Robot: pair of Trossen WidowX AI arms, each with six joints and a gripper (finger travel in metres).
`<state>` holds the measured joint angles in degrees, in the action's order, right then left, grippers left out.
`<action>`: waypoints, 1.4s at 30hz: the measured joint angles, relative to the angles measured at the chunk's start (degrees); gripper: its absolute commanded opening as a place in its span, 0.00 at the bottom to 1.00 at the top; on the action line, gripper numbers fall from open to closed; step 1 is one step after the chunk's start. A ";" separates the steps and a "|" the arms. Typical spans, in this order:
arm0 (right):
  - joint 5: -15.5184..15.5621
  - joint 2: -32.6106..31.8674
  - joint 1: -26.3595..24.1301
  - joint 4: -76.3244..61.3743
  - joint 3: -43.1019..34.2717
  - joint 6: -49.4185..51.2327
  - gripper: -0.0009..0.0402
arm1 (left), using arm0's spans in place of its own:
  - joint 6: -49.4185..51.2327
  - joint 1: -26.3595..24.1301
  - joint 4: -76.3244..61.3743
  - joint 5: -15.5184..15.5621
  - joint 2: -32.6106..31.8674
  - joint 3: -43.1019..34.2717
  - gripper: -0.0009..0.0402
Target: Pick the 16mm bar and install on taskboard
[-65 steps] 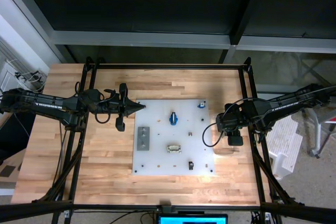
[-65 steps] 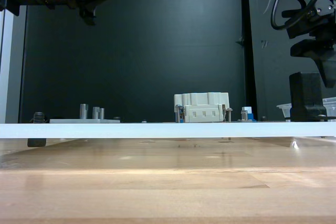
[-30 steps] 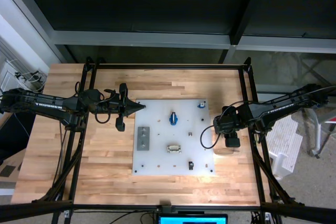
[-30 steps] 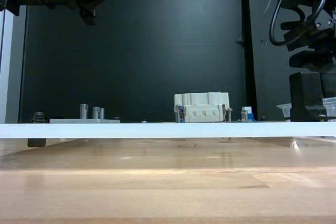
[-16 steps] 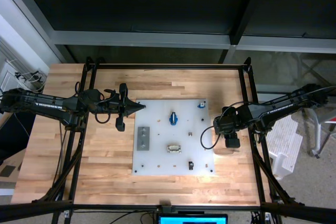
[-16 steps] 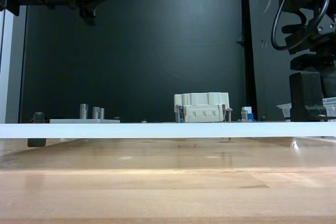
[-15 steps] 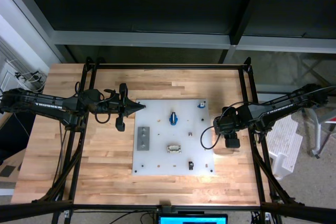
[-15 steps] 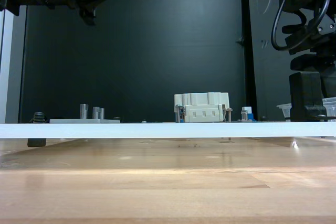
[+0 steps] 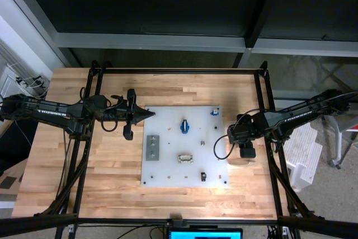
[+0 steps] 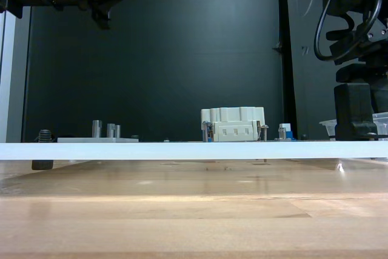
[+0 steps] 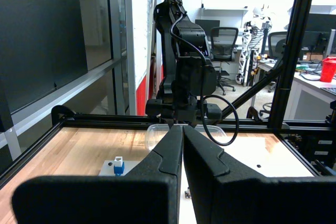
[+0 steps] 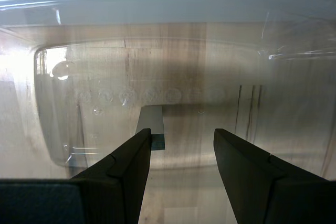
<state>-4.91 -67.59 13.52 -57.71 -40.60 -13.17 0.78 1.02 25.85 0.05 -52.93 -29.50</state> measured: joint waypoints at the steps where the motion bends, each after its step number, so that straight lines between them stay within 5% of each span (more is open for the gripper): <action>1: 0.00 -0.24 0.00 0.20 0.00 0.00 0.42 | 0.00 0.00 0.02 0.00 0.00 0.02 0.02; 42: 0.04 -1.51 0.00 0.33 -0.04 -0.02 0.42 | -0.02 0.00 0.02 0.00 0.00 0.02 0.02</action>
<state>-4.86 -69.10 13.52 -57.39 -40.64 -13.19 0.75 1.02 25.87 0.05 -52.93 -29.47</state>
